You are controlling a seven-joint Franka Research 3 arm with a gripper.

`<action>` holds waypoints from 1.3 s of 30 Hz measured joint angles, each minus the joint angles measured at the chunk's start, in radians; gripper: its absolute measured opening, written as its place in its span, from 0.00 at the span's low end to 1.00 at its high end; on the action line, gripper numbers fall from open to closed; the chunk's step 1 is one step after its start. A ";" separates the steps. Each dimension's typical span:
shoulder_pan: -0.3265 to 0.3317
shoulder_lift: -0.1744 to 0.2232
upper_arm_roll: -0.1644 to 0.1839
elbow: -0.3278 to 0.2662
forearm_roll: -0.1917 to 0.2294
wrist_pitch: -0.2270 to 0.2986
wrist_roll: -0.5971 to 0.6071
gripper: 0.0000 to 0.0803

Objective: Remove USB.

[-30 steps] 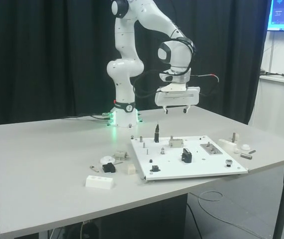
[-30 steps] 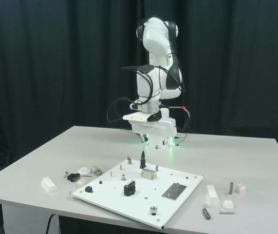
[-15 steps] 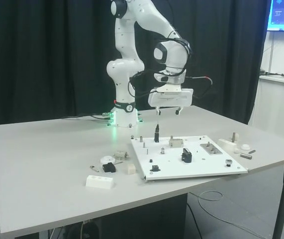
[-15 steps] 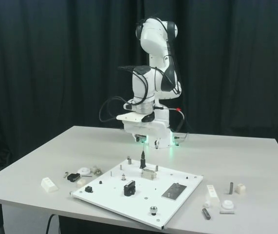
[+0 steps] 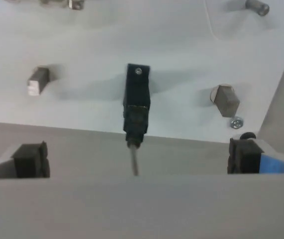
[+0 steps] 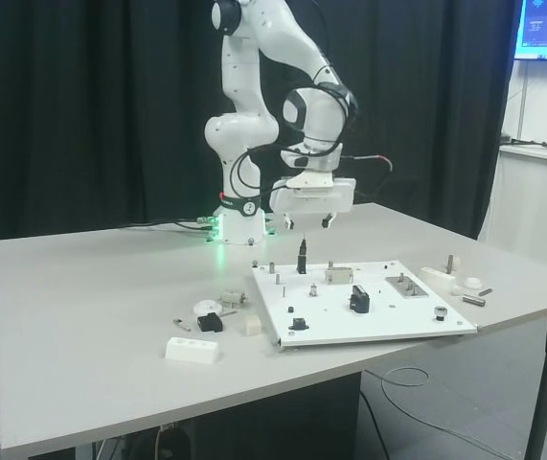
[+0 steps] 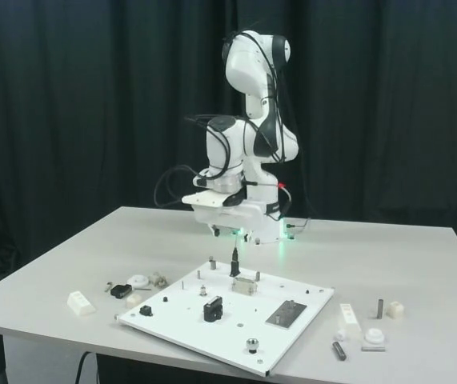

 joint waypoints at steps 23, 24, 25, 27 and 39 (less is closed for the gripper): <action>0.000 0.064 -0.005 -0.049 0.022 0.082 0.000 1.00; 0.000 0.068 -0.005 -0.049 0.023 0.086 -0.001 1.00; 0.000 0.072 -0.005 -0.049 0.025 0.090 -0.001 1.00; 0.000 0.079 -0.005 -0.049 0.028 0.096 -0.002 1.00; -0.003 0.112 -0.007 -0.049 0.070 0.107 -0.002 0.63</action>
